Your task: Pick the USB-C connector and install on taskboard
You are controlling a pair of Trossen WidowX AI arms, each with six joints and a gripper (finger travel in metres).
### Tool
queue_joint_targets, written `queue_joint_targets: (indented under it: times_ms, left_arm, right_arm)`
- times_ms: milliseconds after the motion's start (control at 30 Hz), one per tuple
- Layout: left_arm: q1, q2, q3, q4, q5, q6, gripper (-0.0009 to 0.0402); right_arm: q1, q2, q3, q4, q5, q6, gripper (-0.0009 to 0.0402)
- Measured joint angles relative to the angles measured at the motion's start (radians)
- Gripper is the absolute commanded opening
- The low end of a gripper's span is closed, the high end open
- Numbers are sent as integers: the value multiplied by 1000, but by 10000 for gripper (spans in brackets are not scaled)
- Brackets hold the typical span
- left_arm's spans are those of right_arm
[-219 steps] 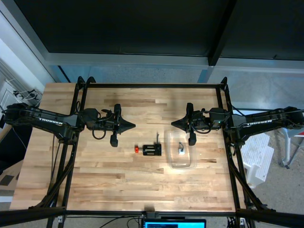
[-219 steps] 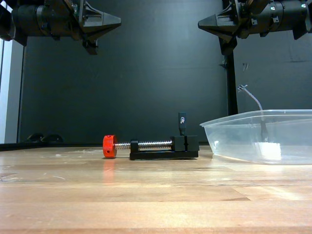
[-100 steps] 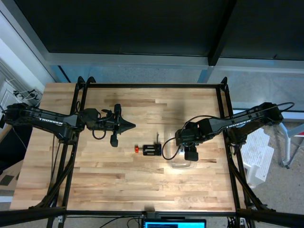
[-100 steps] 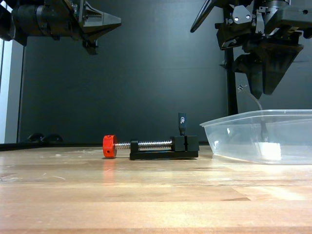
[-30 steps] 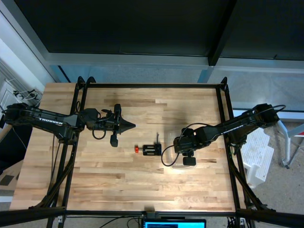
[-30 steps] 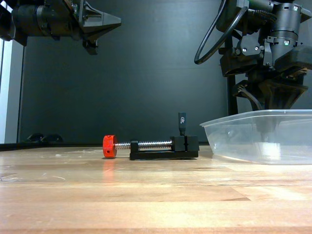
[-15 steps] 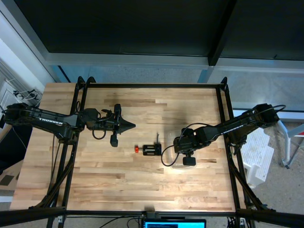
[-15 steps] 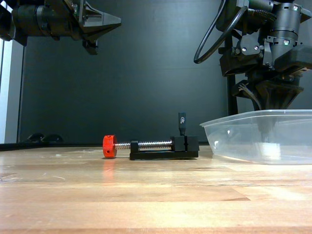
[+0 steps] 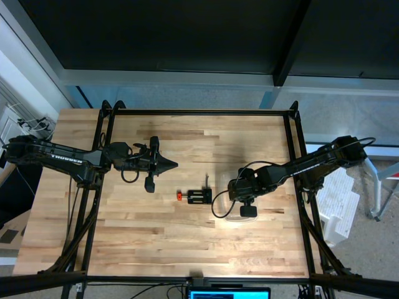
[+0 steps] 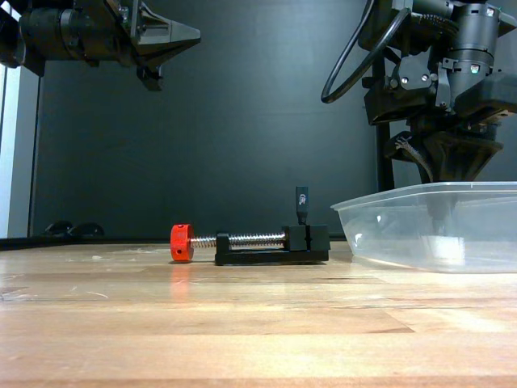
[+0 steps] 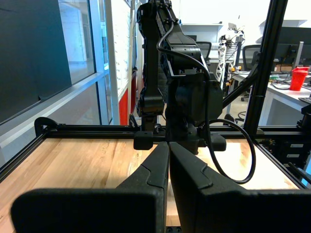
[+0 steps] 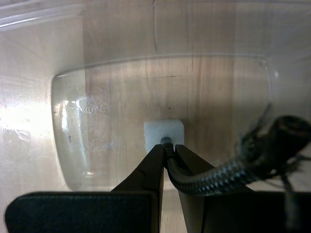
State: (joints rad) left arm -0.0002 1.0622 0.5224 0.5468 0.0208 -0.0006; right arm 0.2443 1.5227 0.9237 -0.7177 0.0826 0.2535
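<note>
Lowered into tray [image 10: 388,230], right hand [image 12: 166,147] grips USB-C connector [image 12: 166,141], wrist-seen; left hand [image 9: 175,165] aloft.

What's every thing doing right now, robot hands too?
Tiny dark grey USB-C connector: gripped, against the white square piece.
Clear plastic tray: upright, open-topped.
Small black taskboard block: flat on the table, untouched.
Left end effector: shut, parked high.
Right end effector: shut on the connector, inside the tray.
</note>
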Motion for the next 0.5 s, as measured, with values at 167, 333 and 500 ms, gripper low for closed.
queue_joint_targets:
  times_ms: [167,333,500]
  left_arm:
    - [0,0,0,0,0,0,0]
    - [0,0,0,0,0,0,0]
    - [0,0,0,0,0,0,0]
  right_arm:
    - [0,-30,0,-4,2,0,0]
    - [0,-64,12,-40,3,0,0]
    - [0,-106,53,-90,3,0,0]
